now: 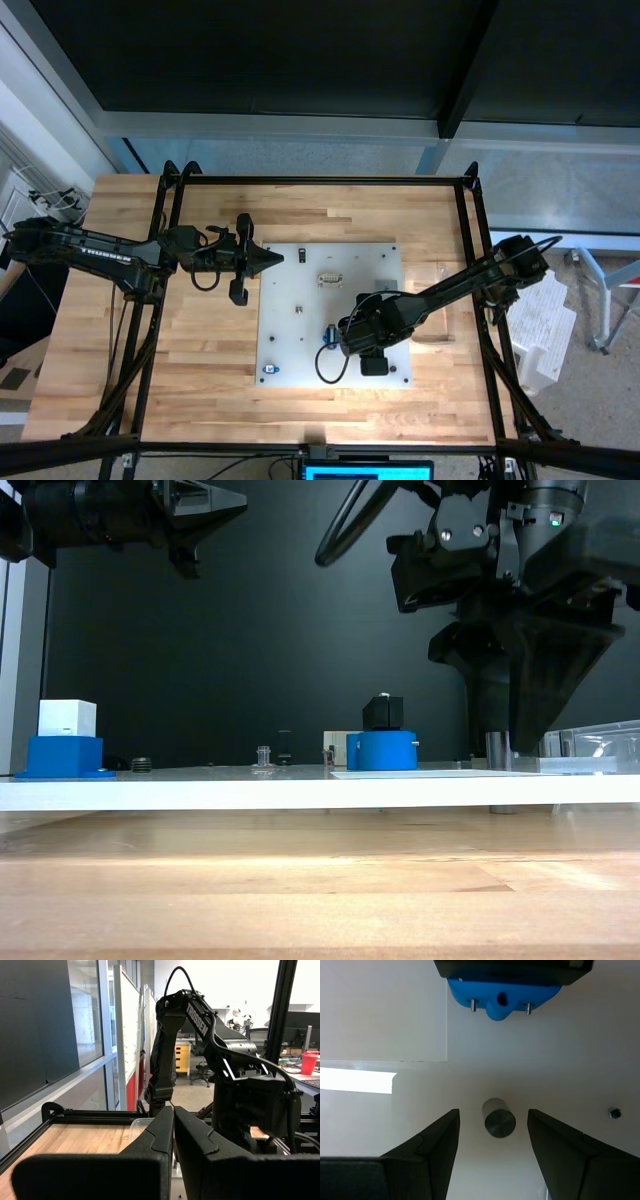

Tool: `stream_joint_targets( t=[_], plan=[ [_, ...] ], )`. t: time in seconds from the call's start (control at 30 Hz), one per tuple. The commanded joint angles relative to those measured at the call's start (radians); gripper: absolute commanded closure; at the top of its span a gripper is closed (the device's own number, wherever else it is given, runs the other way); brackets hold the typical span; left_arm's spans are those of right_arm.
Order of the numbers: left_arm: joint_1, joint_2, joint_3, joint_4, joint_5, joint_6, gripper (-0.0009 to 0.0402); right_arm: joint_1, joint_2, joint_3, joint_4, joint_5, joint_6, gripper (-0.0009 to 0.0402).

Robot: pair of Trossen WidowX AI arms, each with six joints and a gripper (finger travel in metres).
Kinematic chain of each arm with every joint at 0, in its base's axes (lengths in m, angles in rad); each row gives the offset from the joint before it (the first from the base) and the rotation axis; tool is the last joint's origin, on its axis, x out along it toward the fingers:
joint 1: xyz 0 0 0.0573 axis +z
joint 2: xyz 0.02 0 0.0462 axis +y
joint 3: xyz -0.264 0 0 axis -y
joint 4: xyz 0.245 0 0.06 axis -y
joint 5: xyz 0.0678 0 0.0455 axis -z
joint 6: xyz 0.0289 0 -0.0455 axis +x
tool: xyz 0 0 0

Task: Remove the 16mm cylinder and place in the container

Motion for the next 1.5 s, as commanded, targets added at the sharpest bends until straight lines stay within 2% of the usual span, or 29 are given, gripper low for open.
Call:
stream_joint_targets(
  t=[0.03, 0.5, 0.7, 1.0, 1.5],
  plan=[
    [0.000, 0.000, 0.000, 0.000, 0.000, 0.000, 0.0393, 0.001, 0.002, 0.000, 0.003, 0.000, -0.003, 0.0225],
    [0.000, 0.000, 0.000, 0.000, 0.000, 0.000, 0.0393, 0.002, 0.001, -0.004, 0.009, 0.000, -0.028, 0.0332],
    [0.000, 0.000, 0.000, 0.000, 0.000, 0.000, 0.0393, 0.002, -0.004, -0.004, 0.007, -0.001, -0.029, 0.0364],
    [0.000, 0.000, 0.000, 0.000, 0.000, 0.000, 0.0393, 0.002, -0.056, -0.003, -0.018, 0.000, -0.029, 0.0369],
    [0.000, 0.000, 0.000, 0.000, 0.000, 0.000, 0.0393, 0.001, -0.200, -0.011, -0.103, 0.000, -0.024, 0.0370]
  ],
)
